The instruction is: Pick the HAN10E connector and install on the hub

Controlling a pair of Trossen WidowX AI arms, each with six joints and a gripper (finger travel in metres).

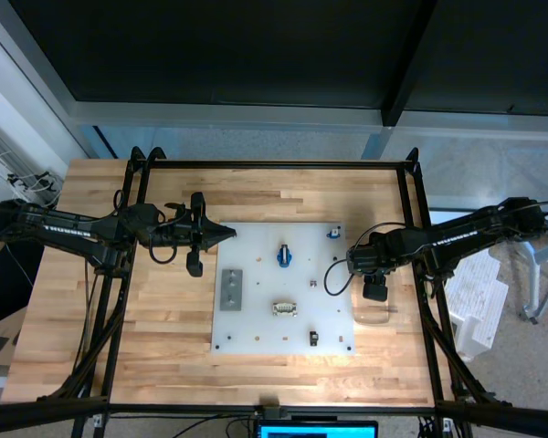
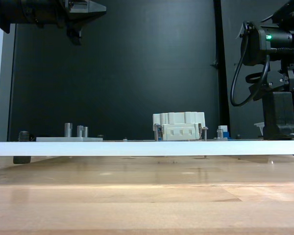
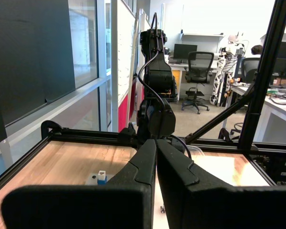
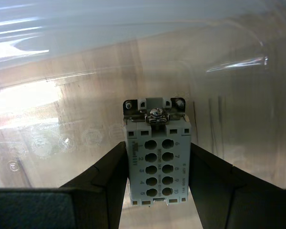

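Note:
The HAN10E connector (image 4: 158, 164), a pale grey block with two rows of numbered pin holes and a screw at its far end, lies inside a clear plastic tray (image 1: 376, 317) off the board's right edge. My right gripper (image 4: 157, 144) reaches down into that tray (image 4: 238, 95), its black fingers (image 4: 109, 167) pressed against both long sides of the connector. The hub (image 1: 285, 310), a grey metal frame with a beige insert, sits on the white board (image 1: 256, 339) near its front middle, also seen as hub (image 2: 179, 128). My left gripper (image 1: 226, 234) hangs shut, high over the board's left edge.
On the board stand a blue upright piece (image 1: 284, 256), a grey block with two holes (image 1: 231, 288), a tiny black part (image 1: 314, 338) and a small blue-white part (image 1: 332, 234). A black frame rail (image 1: 420, 237) runs just right of the tray.

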